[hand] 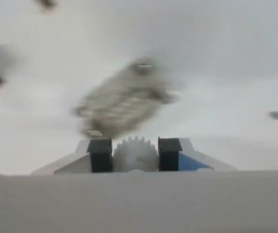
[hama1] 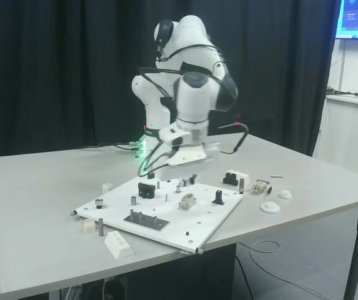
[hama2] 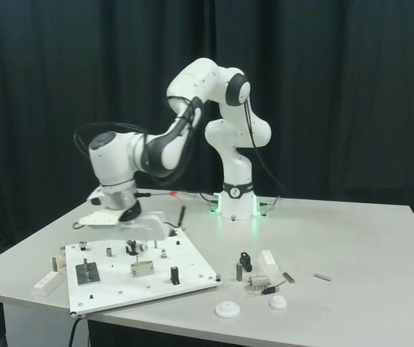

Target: Place small gear.

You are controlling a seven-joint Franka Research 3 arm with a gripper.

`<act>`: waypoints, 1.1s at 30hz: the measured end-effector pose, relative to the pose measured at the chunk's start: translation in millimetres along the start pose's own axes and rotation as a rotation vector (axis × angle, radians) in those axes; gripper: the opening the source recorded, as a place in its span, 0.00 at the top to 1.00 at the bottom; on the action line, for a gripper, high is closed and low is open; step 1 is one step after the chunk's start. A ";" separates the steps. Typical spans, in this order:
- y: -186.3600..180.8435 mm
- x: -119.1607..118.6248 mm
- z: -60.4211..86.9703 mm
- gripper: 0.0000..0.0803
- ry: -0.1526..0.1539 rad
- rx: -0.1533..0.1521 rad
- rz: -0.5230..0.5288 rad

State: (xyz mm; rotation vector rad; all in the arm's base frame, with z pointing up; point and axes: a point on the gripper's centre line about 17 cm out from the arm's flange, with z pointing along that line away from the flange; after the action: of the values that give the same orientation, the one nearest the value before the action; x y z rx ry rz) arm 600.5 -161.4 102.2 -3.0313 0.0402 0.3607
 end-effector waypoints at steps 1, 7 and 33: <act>-9.4 0.0 1.1 0.75 -0.003 0.001 0.003; -65.5 3.1 7.6 0.75 -0.012 0.003 0.023; -318.6 -4.8 39.6 0.75 0.022 -0.035 0.090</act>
State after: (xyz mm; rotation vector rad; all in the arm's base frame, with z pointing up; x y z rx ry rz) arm 598.3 159.5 92.0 -3.0753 0.1749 0.3391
